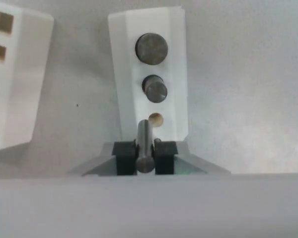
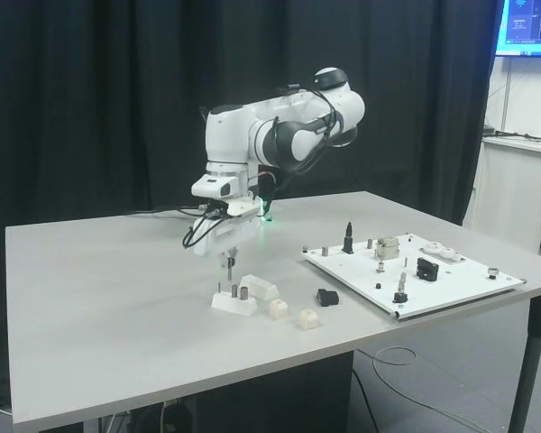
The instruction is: Insert round peg 2.
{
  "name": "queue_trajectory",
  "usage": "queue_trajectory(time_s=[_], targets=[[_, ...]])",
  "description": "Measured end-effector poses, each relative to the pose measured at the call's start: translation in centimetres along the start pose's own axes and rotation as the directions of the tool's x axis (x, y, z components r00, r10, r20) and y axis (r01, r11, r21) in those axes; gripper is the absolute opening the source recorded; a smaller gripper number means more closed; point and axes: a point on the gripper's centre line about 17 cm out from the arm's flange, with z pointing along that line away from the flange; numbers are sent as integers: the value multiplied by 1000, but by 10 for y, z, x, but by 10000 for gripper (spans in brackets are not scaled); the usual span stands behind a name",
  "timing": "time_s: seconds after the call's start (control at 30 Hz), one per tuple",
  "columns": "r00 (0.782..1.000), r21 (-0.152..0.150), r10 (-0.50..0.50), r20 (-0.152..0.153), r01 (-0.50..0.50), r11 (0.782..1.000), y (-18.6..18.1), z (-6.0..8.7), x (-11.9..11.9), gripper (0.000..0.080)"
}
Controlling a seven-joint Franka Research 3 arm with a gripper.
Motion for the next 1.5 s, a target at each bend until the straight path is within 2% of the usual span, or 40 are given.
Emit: queue_trajectory(time_s=[0.8,1.5], targets=[[1000,-7,28,-2,-28,1000,-5,-5,4,73],[997,10,73,-20,-73,997,-10,-3,7,73]])
